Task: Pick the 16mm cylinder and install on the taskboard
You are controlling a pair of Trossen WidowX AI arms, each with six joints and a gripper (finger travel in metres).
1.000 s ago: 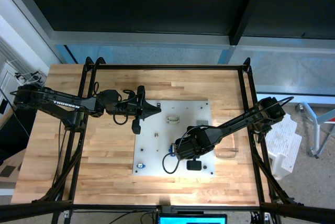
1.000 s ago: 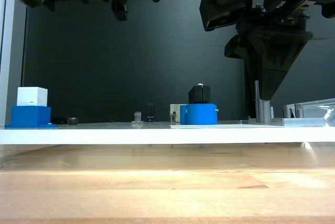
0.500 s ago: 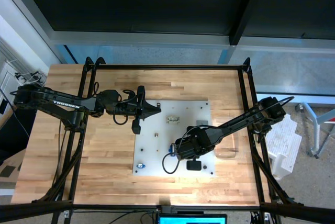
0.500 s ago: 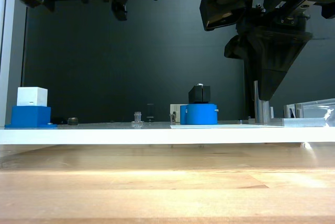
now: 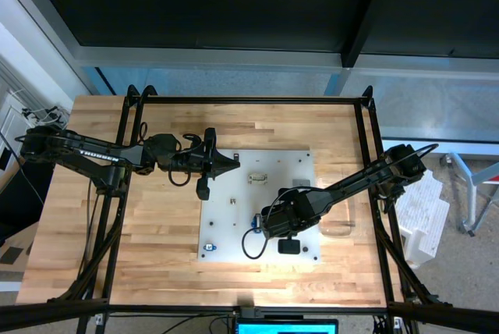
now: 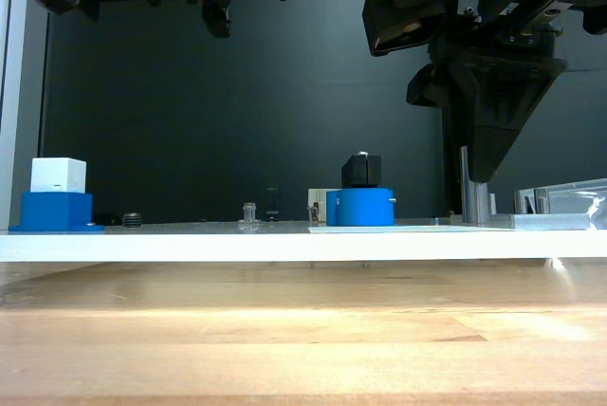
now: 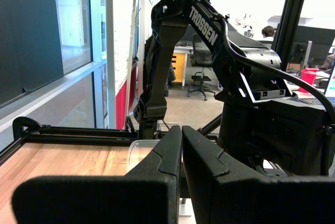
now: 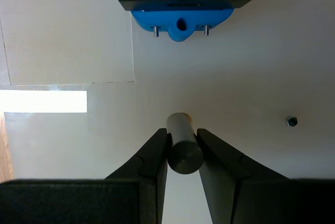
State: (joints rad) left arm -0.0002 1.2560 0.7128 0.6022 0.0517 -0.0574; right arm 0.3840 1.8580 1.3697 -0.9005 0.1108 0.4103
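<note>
The 16mm cylinder (image 8: 184,148) is held upright between the fingers of the right gripper (image 8: 182,132), which are closed onto its sides with only the peg's width between them; its lower end is set down at the white surface of the taskboard (image 8: 246,77), near the blue fitting (image 8: 180,22), at what appears to be a receiving hole. How deep it is seated cannot be told.

The step in hand is judged to be the installation itself, the picking being done. A straight downward push is called for next, with the peg kept vertical so that it is not jammed at the hole's edge; only once it is bottomed out should the fingers be spread and the gripper lifted clear.

The left gripper (image 7: 181,145) is parked high over the far left edge of the board; its fingers are pressed together and nothing is held in them.

Counted: one cylinder; one taskboard; two grippers, one working and one idle; one blue fitting beside the peg; one small screw head (image 8: 292,121) on the plate; one white-topped blue block (image 6: 57,199) toward the board's left in the low view; one clear tray (image 6: 569,195) beyond the board's right side.
</note>
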